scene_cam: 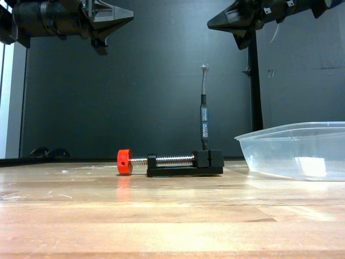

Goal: Pick the usb-c connector and install on the hub

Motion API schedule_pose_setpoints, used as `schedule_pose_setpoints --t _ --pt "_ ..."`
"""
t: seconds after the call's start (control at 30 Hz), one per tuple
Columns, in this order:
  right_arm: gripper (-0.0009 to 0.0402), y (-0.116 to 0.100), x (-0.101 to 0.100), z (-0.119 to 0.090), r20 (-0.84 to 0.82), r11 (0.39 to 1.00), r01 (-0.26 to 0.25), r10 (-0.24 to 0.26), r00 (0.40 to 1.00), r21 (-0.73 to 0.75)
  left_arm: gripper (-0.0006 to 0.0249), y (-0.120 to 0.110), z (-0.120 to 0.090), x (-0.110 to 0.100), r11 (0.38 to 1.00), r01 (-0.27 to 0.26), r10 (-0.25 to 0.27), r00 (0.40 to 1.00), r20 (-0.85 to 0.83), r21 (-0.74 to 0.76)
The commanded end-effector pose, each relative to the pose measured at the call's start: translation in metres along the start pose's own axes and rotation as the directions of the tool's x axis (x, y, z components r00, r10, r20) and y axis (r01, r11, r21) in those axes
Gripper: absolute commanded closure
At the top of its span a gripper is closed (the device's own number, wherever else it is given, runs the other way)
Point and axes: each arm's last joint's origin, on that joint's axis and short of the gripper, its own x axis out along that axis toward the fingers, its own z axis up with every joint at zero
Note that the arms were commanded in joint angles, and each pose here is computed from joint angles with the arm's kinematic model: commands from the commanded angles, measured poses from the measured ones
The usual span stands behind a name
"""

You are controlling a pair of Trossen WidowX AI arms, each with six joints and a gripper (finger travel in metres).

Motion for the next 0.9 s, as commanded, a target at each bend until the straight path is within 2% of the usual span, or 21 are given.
schedule_pose_setpoints --t 0.03,0.3,0.47,0.57,0.9 --pt "0.0392 -0.002 -0.003 -0.003 0.051 1.0 0.002 -0.003 0.999 0.008 0.0243 0.0 0.0 0.0 1.0 0.0 0.0 1.0 0.001 0.0" --pt "0.0393 -0.005 -0.009 -0.015 0.163 1.0 0.002 -0.005 0.987 0.02 0.0243 0.0 0.0 0.0 1.0 0.0 0.0 1.0 0.0 0.0" --pt "0.0393 -0.006 -0.011 -0.02 0.208 0.998 -0.054 0.05 0.977 0.014 0.0243 0.0 0.0 0.0 1.0 0.0 0.0 1.0 0.0 0.0" --pt "0.0393 -0.008 -0.012 -0.02 0.214 0.999 -0.024 0.019 0.977 0.022 0.0243 0.0 0.0 0.0 1.0 0.0 0.0 1.0 0.0 0.0" --pt "0.0393 -0.008 -0.014 -0.019 0.226 0.999 -0.027 0.022 0.974 0.02 0.0243 0.0 0.0 0.0 1.0 0.0 0.0 1.0 0.0 0.0"
